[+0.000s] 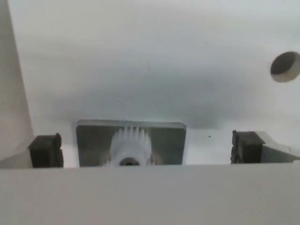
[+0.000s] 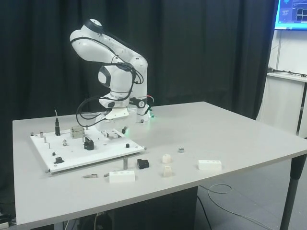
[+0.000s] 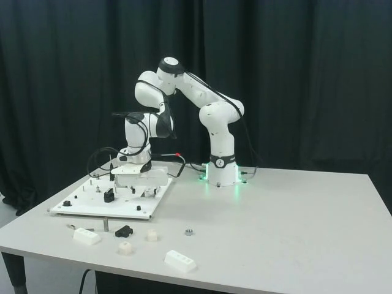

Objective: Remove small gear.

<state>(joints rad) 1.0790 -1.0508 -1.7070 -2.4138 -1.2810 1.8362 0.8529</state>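
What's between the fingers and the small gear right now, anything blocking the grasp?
Nothing visible. In the wrist view the small gear sits on its grey plate, centred between the two open fingertips, with bare white board either side.

**Dark-curtained room with a grey table**

Black curtains (image 3: 306,73) hang in folds behind the grey table (image 3: 294,214), covering the back of the room. In the first room view a white cabinet (image 2: 286,98) stands at the right, with a lit screen (image 2: 291,13) above it.
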